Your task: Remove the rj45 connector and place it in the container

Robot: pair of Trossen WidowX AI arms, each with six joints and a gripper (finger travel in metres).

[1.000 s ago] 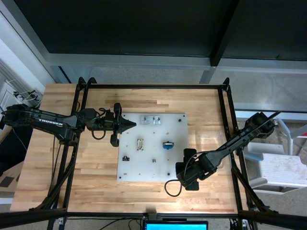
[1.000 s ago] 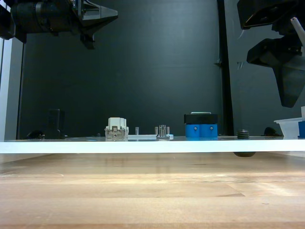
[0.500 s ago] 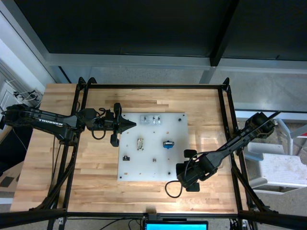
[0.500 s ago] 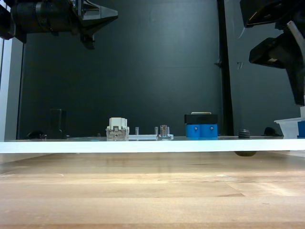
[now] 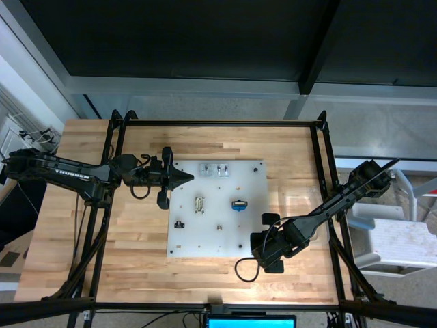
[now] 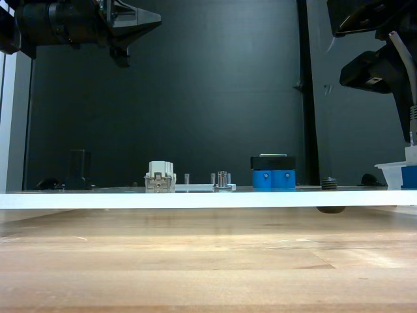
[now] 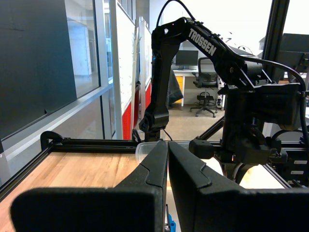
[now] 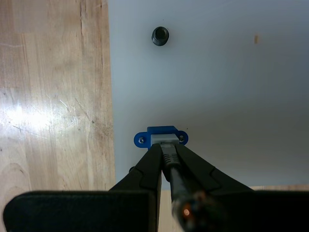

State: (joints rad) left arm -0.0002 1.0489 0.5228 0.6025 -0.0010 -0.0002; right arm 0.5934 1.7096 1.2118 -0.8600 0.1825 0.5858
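Rj45 connector (image 8: pixel 167 143): clamped in right pincer (image 8: pixel 166 150) at white board's (image 5: pixel 205 239) near right, just dragging it slightly left, seemingly still seated; left pincer (image 5: pixel 188 177) clenched empty, far left.

In the right wrist view the front end of the black rj45 connector (image 8: pixel 168 155) is sunk in a blue bracket (image 8: pixel 144 139) and its rear part is blurred. It is clamped by the right gripper (image 8: pixel 166 148) at the near right corner of the flat white board (image 5: pixel 198 239). In the high view it is hidden under that gripper, and the clear rectangular plastic container (image 5: pixel 297 201) is partly crossed by the right arm. In the low view the right gripper is cut by the right edge, and the left gripper (image 6: pixel 156 23), high over the board's far left part, by the upper edge.
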